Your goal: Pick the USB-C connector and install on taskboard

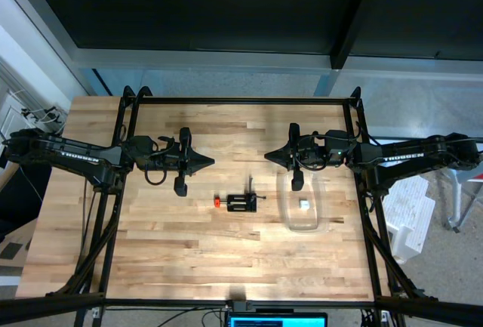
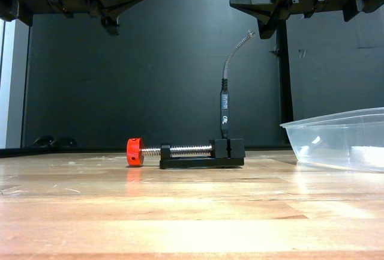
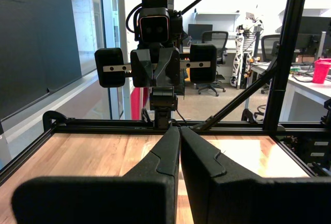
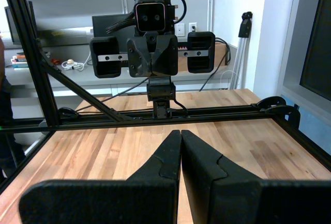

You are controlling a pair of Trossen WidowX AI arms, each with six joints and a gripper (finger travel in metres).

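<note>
Black slim USB-C connector [image 2: 224,111], braided tail up, stands in the taskboard [image 2: 231,150]; left gripper [image 1: 210,162] and right gripper [image 1: 268,155] hover high, closed, empty

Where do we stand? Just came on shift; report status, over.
Left gripper shut, raised left of taskboard; right gripper shut, raised right. USB-C connector upright in taskboard. Tray sits apart.

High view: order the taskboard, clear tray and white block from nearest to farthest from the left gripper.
1. Taskboard, mid-table, closest below the left gripper, which hangs shut above the table.
2. Clear tray, farther right, on the side of the right gripper, also shut and raised.
3. White block, inside the tray, beyond its nearer wall.
</note>
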